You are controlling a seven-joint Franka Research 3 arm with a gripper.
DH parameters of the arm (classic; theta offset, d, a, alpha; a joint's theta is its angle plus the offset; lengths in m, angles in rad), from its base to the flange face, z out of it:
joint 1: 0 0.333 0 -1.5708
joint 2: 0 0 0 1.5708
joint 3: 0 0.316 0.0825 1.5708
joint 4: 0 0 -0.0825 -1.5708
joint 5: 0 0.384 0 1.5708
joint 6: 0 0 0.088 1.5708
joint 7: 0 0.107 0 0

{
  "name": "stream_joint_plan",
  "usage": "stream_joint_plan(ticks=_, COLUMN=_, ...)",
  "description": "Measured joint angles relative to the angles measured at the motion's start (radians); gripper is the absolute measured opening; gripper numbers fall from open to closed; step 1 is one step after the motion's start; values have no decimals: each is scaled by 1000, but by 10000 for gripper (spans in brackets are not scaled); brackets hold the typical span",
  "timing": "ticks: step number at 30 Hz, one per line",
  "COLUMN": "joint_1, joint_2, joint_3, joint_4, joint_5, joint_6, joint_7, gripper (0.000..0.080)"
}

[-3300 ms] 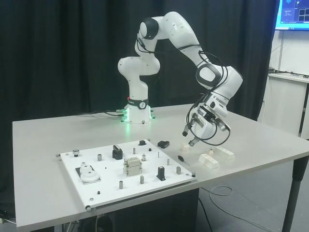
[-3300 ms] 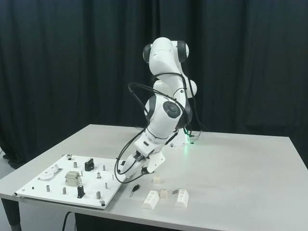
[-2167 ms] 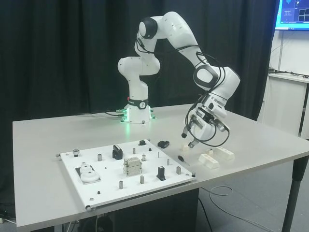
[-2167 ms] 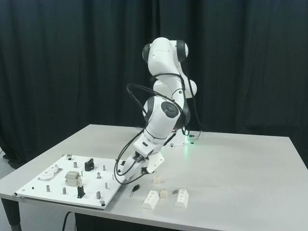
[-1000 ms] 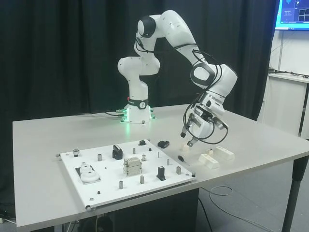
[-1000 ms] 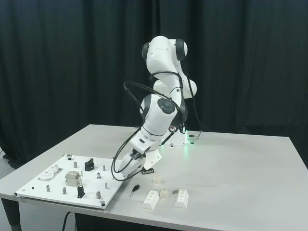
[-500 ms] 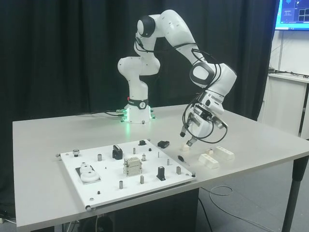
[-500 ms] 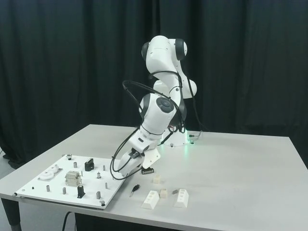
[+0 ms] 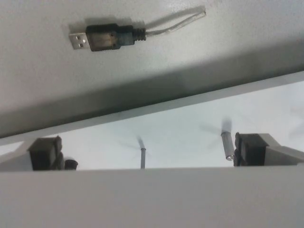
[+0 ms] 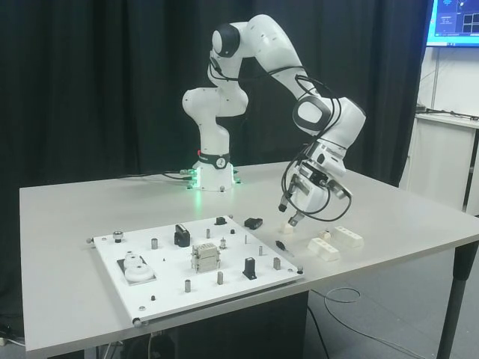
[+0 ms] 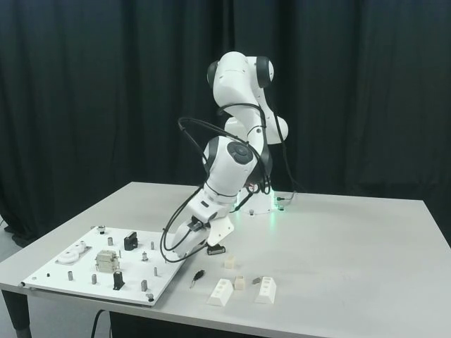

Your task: Remove round peg 1.

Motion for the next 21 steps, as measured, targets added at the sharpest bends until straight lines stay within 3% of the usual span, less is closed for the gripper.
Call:
stream_joint_plan(ticks=11, joint_1=-13, joint_2=-8, joint_3=-10, joint_4=-5, joint_5=-1, joint_6=8, joint_7=1, gripper=800)
stream_joint_plan(ticks=21, joint_1=-13, joint_2=-18, joint_3=-59, joint_4=-11, joint_5=-11, joint_6=26, joint_7=0, gripper=800)
